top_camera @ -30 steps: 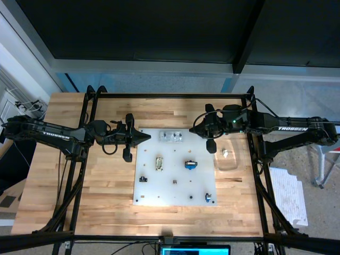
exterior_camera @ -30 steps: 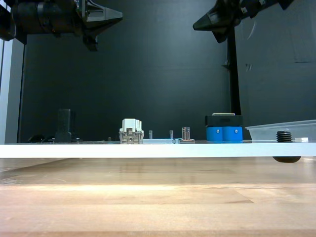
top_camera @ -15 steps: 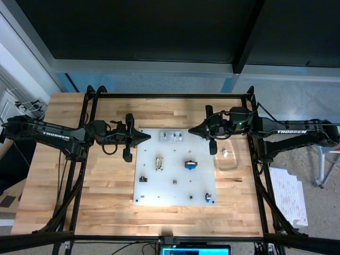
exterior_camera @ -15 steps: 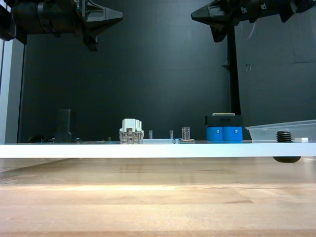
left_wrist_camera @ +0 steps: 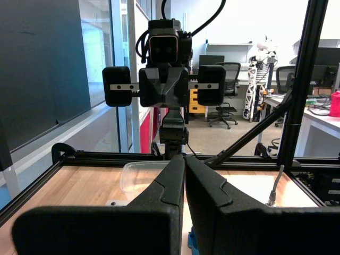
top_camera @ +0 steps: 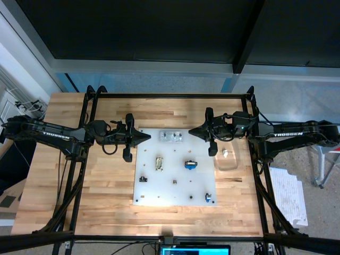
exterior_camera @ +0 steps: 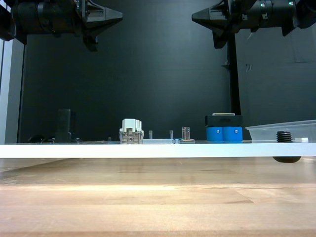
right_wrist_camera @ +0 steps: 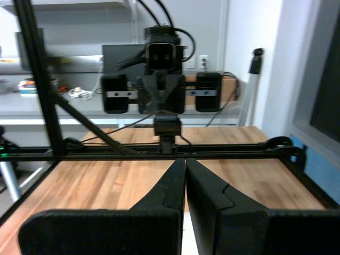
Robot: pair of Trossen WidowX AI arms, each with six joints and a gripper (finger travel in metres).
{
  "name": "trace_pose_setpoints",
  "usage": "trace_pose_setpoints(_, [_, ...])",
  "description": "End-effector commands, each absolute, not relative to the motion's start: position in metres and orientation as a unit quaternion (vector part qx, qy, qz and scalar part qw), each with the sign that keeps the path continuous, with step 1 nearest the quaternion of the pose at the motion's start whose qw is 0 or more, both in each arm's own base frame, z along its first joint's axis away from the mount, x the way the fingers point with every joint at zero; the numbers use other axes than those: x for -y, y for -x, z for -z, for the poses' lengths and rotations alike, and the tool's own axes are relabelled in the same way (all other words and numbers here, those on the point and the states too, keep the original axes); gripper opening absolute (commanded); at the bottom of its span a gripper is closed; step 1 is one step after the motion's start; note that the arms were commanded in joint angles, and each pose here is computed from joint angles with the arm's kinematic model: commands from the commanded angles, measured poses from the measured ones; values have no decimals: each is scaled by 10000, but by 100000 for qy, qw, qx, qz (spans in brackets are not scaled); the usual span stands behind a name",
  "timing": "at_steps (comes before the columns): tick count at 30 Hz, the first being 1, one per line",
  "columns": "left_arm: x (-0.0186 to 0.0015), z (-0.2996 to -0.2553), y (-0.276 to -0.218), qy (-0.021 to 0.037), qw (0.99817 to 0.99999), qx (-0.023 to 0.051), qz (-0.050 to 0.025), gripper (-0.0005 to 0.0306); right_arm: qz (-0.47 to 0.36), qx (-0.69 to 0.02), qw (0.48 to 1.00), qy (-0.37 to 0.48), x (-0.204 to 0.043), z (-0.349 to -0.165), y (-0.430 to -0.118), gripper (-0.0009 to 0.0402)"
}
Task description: Pick the RJ45 connector and install on taskboard
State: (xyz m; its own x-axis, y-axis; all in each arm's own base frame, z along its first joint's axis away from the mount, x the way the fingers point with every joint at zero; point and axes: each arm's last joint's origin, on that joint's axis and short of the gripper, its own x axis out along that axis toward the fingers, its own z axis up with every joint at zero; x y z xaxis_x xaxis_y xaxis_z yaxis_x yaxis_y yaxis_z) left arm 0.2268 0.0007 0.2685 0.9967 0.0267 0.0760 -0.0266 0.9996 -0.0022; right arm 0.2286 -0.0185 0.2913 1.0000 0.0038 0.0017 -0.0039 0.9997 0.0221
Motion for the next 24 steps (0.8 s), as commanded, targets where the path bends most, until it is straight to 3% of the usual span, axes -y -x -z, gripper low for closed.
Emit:
trace_pose_setpoints(1, [-8,-2686,-2268,61,99918,3823,-1353,0,-102,540,99992,-1104,181,-2889,-2283,0])
trace_pose_setpoints(24, [-7,-2686,-2268,42,99918,3823,-1335,0,958,-418,99989,-1082,135,-2852,-2283,0])
